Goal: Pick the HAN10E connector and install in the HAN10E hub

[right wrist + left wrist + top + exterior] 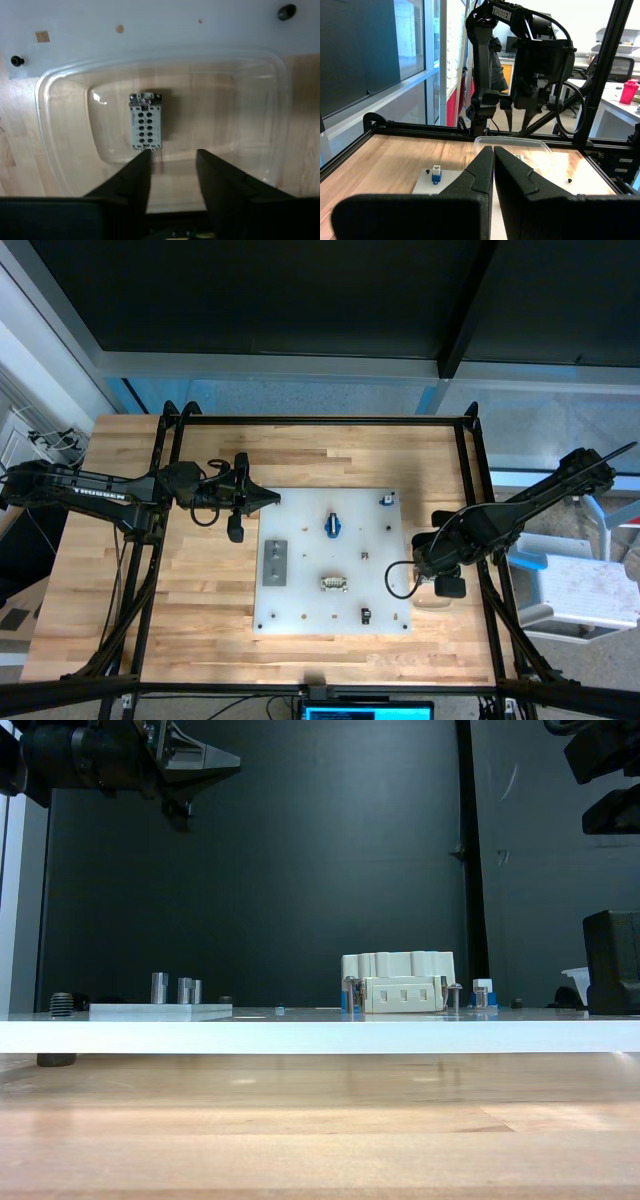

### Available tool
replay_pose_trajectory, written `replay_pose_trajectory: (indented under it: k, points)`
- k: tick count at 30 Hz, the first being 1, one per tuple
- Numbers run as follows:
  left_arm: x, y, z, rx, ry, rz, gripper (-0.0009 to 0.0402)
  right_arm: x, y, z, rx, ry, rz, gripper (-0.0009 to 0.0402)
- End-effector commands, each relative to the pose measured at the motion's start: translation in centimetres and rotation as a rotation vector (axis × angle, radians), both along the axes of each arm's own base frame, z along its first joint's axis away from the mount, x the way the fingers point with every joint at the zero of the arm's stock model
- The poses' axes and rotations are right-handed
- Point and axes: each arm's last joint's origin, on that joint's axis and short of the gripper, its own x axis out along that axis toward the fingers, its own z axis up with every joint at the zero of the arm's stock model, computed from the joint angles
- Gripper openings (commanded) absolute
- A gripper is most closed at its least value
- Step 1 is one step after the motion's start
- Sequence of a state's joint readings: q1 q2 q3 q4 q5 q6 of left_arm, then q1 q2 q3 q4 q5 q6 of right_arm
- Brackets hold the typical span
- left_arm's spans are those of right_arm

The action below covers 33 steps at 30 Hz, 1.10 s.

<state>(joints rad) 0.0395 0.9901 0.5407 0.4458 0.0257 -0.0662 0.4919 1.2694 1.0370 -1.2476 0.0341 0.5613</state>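
The HAN10E connector [145, 121], a small grey-white block with rows of holes, lies in a clear plastic tray [260, 105] just off the white board's right edge. My right gripper [172, 159] hovers over that tray, open, its fingers just short of the connector and holding nothing. In the high view the right gripper [440, 580] covers the tray, so the connector is hidden there. The cream HAN10E hub [334, 584] sits on the white board [300, 610], near its front middle, and shows in the low view as the hub [400, 982]. My left gripper [265, 498] is shut and empty at the board's back left corner.
On the board stand a grey metal block [275, 562] with two posts at the left, a blue piece [332, 524] at the middle and a small blue-white part [385, 500] at the back right. A black frame [470, 470] rims the wooden table.
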Motion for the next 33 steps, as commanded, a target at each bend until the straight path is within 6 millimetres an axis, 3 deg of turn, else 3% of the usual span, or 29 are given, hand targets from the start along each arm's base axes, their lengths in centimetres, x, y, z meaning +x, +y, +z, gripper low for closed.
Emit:
replay_pose_trajectory:
  k: [1, 7, 11, 33]
  points:
    - [0.0, 0.0, 0.0, 0.000, 0.000, 0.000, 0.0000, 0.3, 0.3, -0.5, -0.015, 0.021, 0.004, 0.0195]
    - [0.0, 0.0, 0.0, 0.000, 0.000, 0.000, 0.0000, 0.6, 0.7, -1.8, -0.015, 0.025, 0.009, 0.0268]
    - [0.0, 0.0, 0.0, 0.000, -0.001, 0.000, 0.0000, 0.3, 0.9, -2.8, -0.017, 0.033, 0.008, 0.0290]
    - [0.0, 0.0, 0.0, 0.000, -0.001, 0.000, 0.0000, 0.2, 1.8, -7.1, -0.016, 0.021, 0.036, 0.0294]
